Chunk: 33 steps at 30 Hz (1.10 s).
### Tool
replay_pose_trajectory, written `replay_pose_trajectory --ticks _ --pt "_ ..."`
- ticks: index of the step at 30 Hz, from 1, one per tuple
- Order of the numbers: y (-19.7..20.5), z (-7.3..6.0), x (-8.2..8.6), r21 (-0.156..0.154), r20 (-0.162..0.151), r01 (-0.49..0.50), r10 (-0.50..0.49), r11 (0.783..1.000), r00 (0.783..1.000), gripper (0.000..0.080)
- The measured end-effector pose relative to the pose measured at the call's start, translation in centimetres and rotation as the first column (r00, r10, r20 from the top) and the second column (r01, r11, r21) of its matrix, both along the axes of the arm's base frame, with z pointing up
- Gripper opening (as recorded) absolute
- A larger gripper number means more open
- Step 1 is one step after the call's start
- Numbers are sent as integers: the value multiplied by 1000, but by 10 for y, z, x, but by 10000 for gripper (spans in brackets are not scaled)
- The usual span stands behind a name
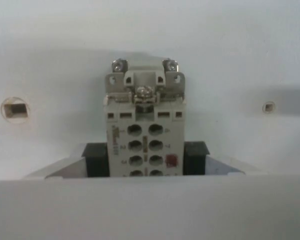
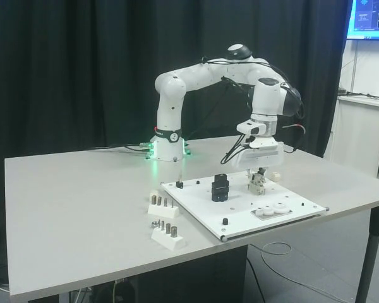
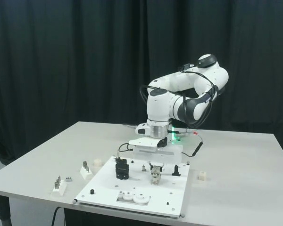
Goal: Insert waterproof.
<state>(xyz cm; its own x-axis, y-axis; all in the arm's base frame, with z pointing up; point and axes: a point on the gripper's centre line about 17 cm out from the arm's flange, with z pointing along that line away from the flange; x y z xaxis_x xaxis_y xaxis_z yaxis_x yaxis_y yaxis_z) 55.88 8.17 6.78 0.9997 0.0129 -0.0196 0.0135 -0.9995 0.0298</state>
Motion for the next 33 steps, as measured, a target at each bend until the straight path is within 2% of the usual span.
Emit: replay_pose_trajectory --ticks 10,16,17,24,25,26,33 --pt "0 1 0 -3 2 -21 21 1000 1000 310" --pt "0 1 2 -8 4 -96 96 995 995 315" --pt "0 1 1 -9 3 -96 96 995 995 618" --pt "-1 1 -1 -8 -5 -93 93 996 996 618" --pt "0 2 -2 -6 -7 -91 91 996 996 745" --pt "1 2 -2 -2 -10 -89 89 996 996 786" --pt "10 10 -7 21 -23 -67 68 998 997 797"
